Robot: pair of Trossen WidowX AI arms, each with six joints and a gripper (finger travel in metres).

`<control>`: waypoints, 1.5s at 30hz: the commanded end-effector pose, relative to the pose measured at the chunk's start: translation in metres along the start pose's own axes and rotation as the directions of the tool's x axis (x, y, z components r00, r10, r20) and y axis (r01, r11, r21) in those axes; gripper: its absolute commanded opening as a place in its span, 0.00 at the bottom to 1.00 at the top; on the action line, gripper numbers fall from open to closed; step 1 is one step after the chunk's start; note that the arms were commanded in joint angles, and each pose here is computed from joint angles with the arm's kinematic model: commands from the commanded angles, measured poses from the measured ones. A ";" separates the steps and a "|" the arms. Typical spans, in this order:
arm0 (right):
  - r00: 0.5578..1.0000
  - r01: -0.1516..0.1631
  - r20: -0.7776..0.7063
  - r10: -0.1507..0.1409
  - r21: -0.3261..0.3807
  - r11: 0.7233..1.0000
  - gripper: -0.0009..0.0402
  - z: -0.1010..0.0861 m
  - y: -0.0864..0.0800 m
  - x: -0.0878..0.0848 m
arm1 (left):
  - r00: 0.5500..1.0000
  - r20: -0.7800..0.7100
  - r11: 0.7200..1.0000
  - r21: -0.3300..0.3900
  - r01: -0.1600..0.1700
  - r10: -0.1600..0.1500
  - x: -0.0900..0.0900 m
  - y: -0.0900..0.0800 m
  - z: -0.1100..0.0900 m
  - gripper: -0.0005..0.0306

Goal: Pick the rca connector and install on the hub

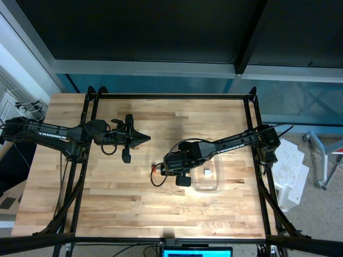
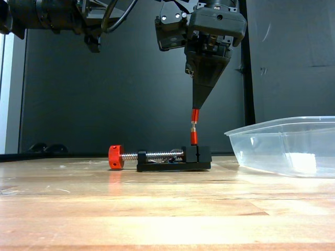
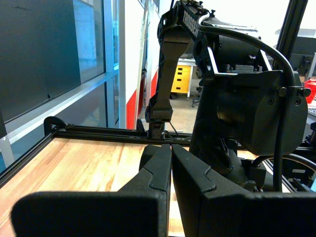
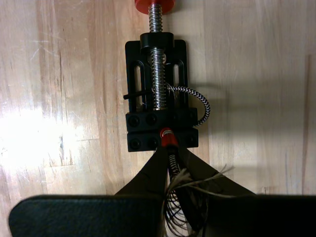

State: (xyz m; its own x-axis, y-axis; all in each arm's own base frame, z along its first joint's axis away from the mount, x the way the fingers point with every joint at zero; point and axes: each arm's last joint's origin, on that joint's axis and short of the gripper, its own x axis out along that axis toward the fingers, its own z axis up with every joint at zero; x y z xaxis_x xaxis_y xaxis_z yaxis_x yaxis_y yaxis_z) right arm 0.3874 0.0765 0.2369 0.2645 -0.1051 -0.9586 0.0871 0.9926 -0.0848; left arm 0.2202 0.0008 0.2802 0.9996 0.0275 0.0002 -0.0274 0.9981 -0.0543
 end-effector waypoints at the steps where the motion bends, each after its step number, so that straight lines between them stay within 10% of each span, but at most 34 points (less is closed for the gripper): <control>1: 1.000 -0.003 0.010 0.003 0.000 1.000 0.02 0.000 0.001 0.003 | 1.000 0.000 1.000 0.000 0.000 0.000 0.000 0.000 0.000 0.02; 22: 1.000 -0.005 0.017 0.005 0.003 1.000 0.03 -0.001 0.002 0.014 | 1.000 0.000 1.000 0.000 0.000 0.000 0.000 0.000 0.000 0.02; 36: 0.999 -0.013 0.043 0.013 0.009 1.000 0.38 -0.001 0.000 -0.004 | 1.000 0.001 1.000 0.000 0.000 0.000 0.000 0.000 0.000 0.02; 45: 0.995 -0.032 0.091 0.032 0.008 0.999 0.42 -0.015 -0.004 -0.032 | 1.000 0.000 1.000 0.000 0.000 0.000 0.000 0.000 0.000 0.02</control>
State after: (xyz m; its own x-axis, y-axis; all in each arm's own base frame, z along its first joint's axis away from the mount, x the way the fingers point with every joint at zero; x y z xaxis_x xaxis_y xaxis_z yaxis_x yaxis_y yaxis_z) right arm 0.3669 0.0771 0.2611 0.3462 -0.0815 -0.9346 0.0878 0.9947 -0.0542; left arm 0.2202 0.0007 0.2802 0.9996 0.0271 0.0002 -0.0270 0.9982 -0.0540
